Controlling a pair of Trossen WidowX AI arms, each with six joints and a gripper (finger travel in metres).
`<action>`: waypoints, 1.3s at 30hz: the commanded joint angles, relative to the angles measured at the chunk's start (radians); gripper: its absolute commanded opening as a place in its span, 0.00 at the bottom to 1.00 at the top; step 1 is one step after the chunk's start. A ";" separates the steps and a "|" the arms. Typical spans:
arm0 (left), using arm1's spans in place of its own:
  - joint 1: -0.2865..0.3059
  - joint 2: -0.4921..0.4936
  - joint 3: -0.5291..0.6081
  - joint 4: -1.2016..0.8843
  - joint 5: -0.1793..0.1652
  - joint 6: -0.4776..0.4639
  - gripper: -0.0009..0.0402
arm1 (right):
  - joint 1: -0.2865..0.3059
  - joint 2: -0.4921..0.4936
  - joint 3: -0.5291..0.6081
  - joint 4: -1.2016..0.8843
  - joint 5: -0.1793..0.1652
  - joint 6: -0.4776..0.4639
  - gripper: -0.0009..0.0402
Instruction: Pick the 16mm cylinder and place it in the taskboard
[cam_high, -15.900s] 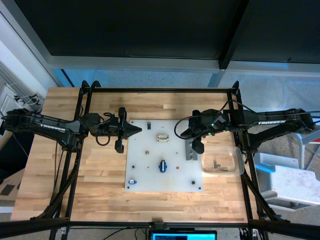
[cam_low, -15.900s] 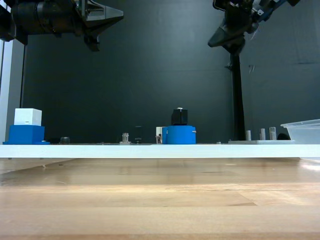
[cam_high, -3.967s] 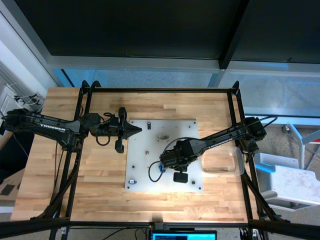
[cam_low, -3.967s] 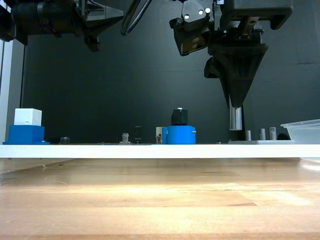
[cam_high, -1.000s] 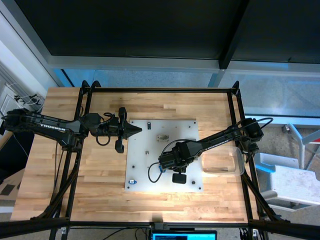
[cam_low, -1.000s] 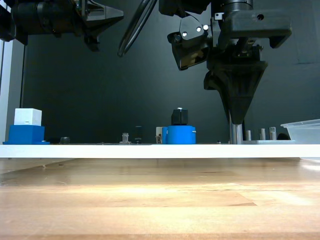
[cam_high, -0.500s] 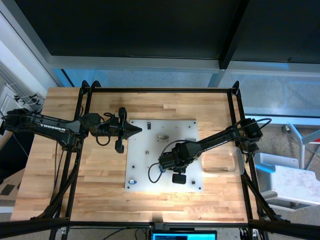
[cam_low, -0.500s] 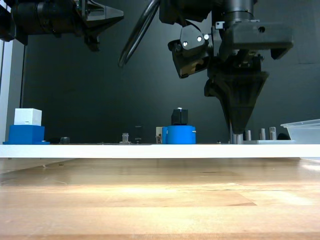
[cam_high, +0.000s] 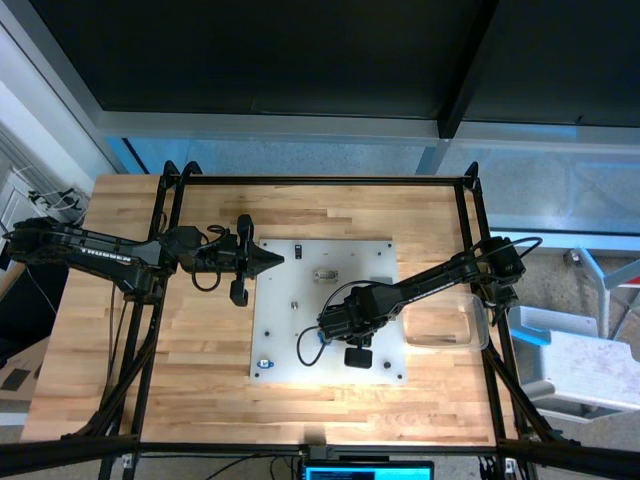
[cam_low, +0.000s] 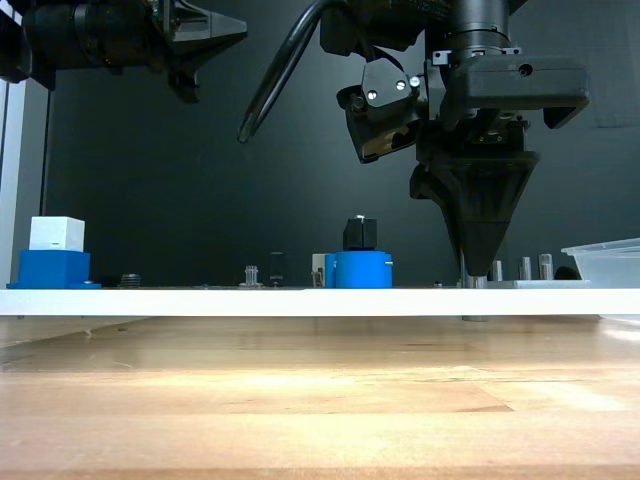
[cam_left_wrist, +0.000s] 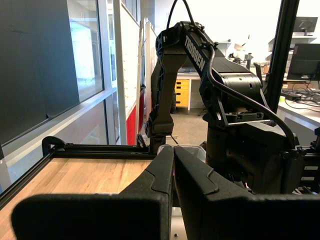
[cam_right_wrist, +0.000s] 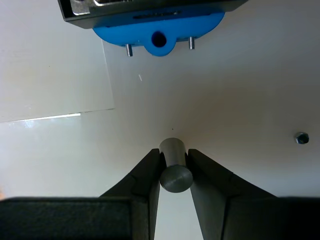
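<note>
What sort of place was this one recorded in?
Probably a robotics lab in an office: a framed wooden bench, with glass partitions and monitors behind. The left gripper hangs shut above the taskboard's left edge; the right gripper grips the cylinder down at the taskboard.

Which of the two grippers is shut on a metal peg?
The right gripper: its fingers clamp the 16mm cylinder upright at the taskboard. The left gripper, shut on nothing, hovers high above the board's left edge.
</note>
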 joint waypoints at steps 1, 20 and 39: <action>0.000 0.000 0.000 0.000 0.000 0.000 0.02 | 0.000 0.000 0.000 0.002 0.000 0.001 0.28; 0.000 0.000 0.000 0.000 0.000 0.000 0.02 | 0.000 -0.053 0.003 -0.031 0.002 0.004 0.45; 0.000 0.000 0.000 0.000 0.000 0.000 0.02 | 0.000 -0.169 0.003 -0.085 0.002 0.005 0.45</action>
